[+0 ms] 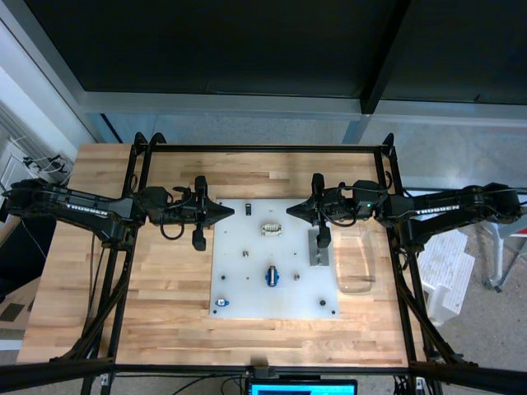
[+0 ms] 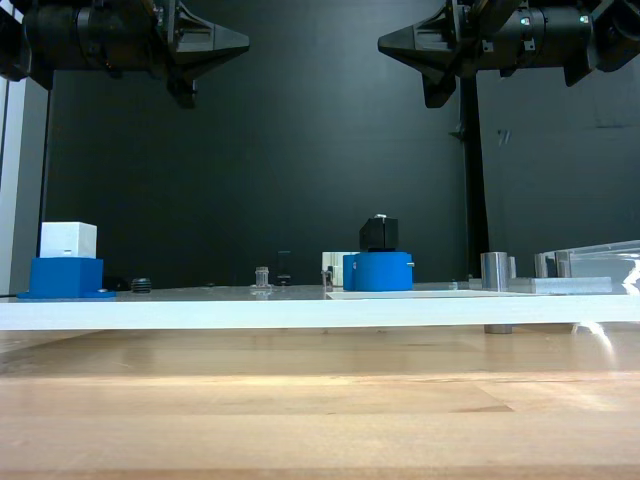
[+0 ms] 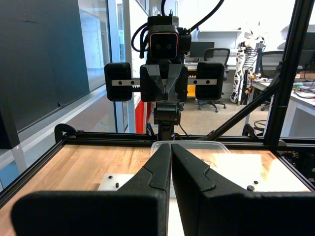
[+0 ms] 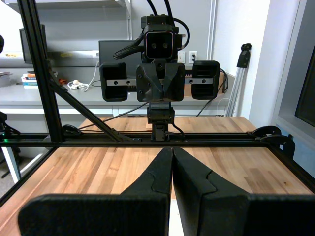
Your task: Remove the 16mm cylinder and place in the container
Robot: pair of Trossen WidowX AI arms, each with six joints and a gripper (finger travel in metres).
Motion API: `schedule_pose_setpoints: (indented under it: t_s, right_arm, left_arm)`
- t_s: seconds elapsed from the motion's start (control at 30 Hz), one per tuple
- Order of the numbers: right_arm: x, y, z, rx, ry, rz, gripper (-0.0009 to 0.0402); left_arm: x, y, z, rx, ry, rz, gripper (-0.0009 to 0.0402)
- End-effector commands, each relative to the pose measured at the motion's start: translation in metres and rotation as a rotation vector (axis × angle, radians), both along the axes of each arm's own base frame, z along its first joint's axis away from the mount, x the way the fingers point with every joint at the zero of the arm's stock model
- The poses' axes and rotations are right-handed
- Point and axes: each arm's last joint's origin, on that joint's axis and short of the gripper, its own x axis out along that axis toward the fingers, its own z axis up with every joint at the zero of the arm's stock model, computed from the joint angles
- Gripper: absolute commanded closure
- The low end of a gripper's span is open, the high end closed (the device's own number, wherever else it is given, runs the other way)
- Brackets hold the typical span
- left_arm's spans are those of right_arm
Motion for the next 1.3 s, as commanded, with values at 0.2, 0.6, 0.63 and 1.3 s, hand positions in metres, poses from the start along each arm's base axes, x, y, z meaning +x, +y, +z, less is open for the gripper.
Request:
schedule_pose_setpoints:
  t_s: [0.2, 0.6, 0.63, 1.3]
  right_arm:
    - [0.0, 0.0, 0.0, 0.001, -0.001, 0.0, 0.0393]
    - [0.0, 0.0, 0.001, 0.014, 0.002, -0.002, 0.0393]
    - [0.001, 0.0, 0.001, 0.029, 0.016, -0.002, 0.0393]
    - [-0.003, 0.015, 0.007, 0.09, 0.566, 0.018, 0.0393]
  left_arm:
    - [0.0, 0.0, 0.0, 0.0, 0.0, -0.001, 0.0393]
    - [0.0, 0.0, 0.0, 0.0, 0.0, -0.001, 0.0393]
    - [0.0, 0.0, 0.0, 0.0, 0.0, 0.0, 0.0393]
    - [0.0, 0.0, 0.0, 0.0, 0.0, -0.001, 0.0393]
